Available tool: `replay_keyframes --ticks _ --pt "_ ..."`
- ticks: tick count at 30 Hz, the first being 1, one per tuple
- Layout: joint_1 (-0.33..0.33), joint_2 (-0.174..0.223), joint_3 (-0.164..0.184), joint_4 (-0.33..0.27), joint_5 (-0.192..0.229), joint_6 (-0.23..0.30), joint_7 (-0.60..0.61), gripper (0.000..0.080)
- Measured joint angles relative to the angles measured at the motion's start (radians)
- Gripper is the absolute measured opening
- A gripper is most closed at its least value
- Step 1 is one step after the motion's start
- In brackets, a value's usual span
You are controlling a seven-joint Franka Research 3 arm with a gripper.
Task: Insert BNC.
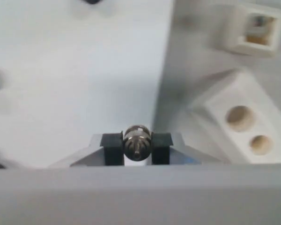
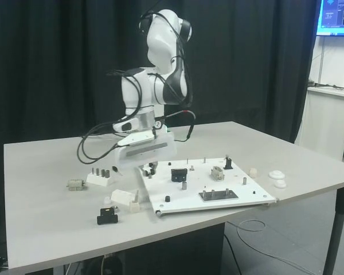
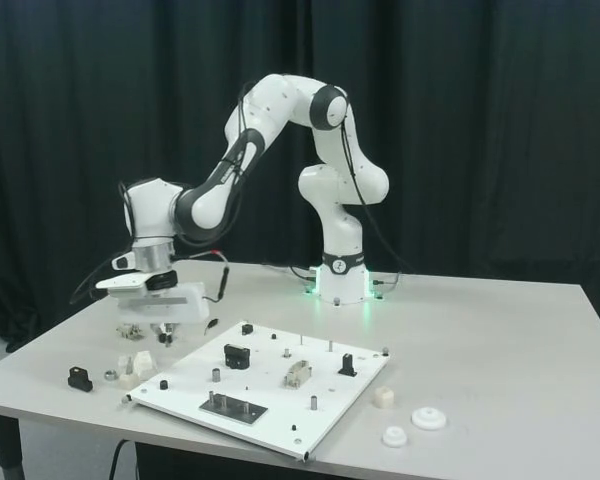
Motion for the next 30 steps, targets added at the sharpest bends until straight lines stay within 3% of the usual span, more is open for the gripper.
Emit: replay_keyframes --ticks 30 --pt "0.205 -0.224 -0.002 -0.316 -0.017 0.152 0.046 0.012"
